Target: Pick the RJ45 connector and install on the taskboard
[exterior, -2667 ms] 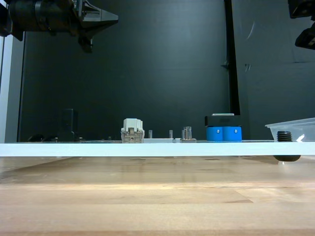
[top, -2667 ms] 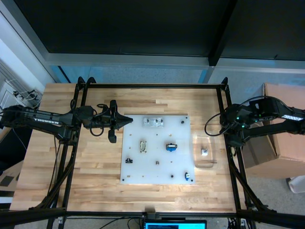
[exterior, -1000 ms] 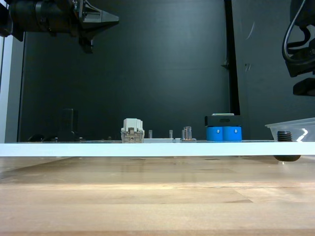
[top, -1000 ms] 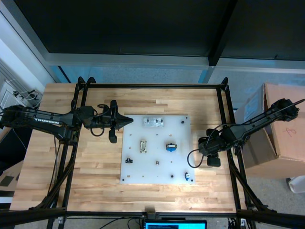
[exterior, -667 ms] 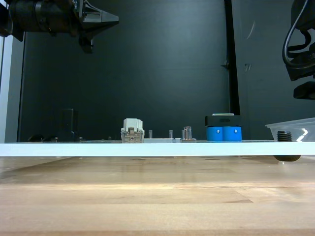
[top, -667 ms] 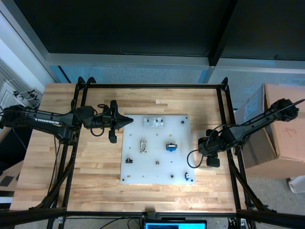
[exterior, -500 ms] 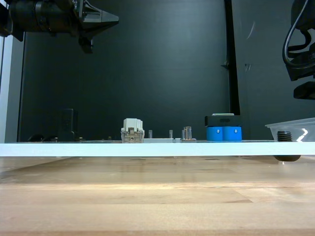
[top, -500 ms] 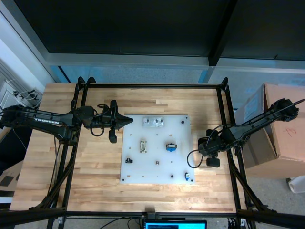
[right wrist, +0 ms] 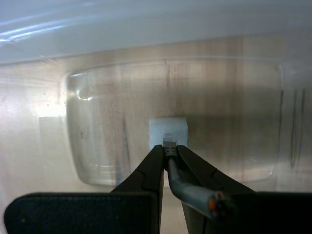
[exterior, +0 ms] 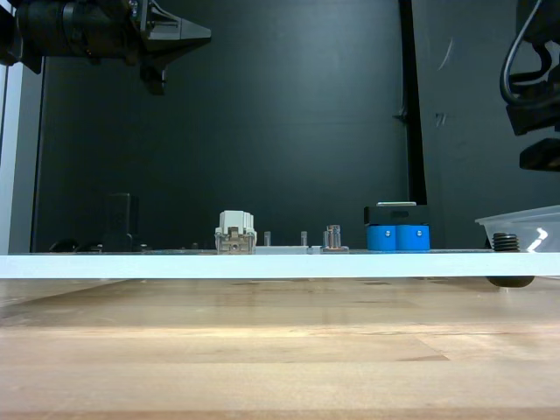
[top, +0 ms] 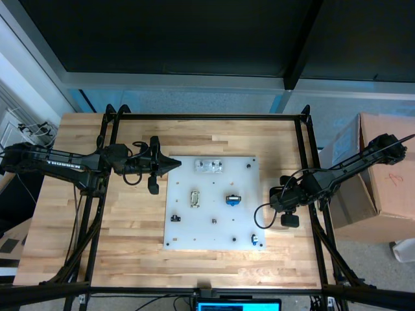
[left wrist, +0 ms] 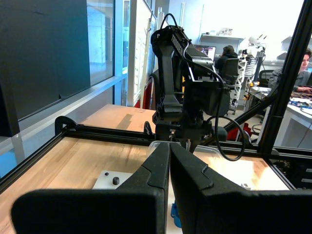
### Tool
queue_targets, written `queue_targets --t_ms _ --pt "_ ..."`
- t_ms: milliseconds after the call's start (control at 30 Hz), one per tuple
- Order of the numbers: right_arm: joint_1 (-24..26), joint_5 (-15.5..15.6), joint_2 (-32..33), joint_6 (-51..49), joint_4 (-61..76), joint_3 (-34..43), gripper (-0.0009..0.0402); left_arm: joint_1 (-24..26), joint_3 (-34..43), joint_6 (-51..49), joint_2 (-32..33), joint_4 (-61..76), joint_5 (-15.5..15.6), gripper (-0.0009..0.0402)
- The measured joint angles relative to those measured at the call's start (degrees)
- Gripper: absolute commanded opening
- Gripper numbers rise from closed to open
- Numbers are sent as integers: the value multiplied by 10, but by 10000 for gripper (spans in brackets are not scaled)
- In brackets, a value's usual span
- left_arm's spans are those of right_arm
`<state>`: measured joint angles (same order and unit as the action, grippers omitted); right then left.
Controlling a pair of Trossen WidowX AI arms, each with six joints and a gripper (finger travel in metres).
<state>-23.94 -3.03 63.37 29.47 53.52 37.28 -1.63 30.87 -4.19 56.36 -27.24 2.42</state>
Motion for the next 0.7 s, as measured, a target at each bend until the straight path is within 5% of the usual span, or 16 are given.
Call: queue_targets --t_ms 700 --pt "0 -5 -12 -6 165 175 0 0 0 0 0 0 0 0"
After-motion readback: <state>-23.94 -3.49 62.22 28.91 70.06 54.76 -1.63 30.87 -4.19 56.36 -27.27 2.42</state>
